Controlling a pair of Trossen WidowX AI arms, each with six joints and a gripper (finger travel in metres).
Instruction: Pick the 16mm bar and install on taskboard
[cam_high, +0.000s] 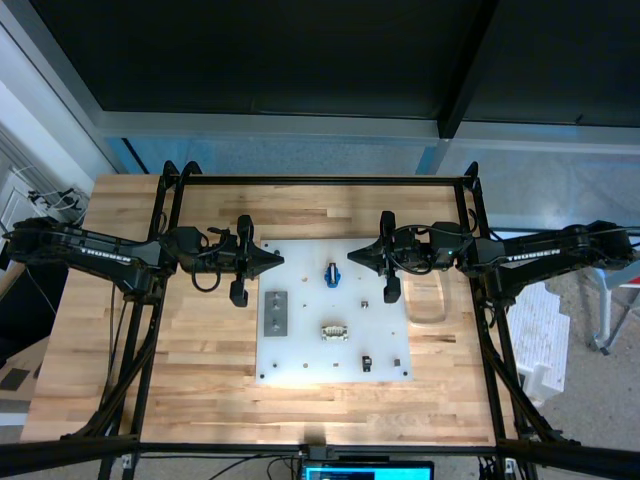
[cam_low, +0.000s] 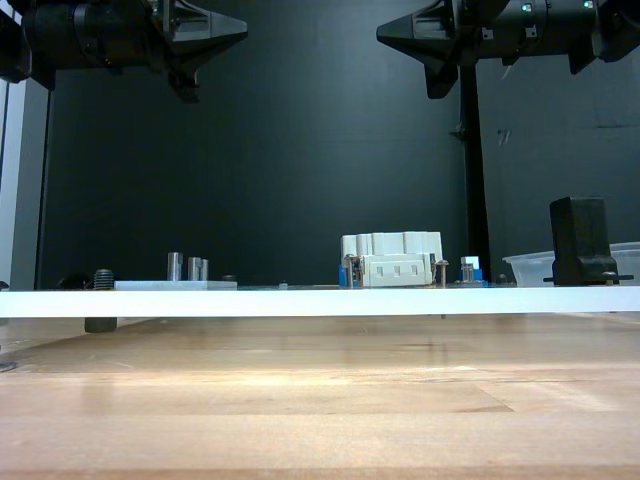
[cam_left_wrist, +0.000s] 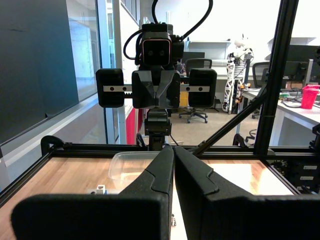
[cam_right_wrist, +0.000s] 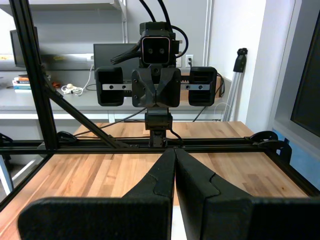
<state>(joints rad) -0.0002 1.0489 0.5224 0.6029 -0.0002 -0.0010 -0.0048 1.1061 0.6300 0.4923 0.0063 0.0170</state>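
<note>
High view: reads "TROSSEN" on left arm (cam_high: 95, 253) and right arm (cam_high: 525, 257). Shows left gripper (cam_high: 280, 257) and right gripper (cam_high: 350, 257) pinched closed, empty, hovering nose to nose above taskboard (cam_high: 300, 370) far edge.

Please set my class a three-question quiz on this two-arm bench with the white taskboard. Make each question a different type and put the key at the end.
1. True or false: the left gripper and the right gripper both hang raised above the table, tips facing each other, shut and empty.
2. What lies beside the taskboard on the right arm's side? A) a clear tray B) a red cup C) a screwdriver
3. Fill in: the grey metal block sits on the ___ arm's side of the beige connector.
Key: 1 true; 2 A; 3 left.
</note>
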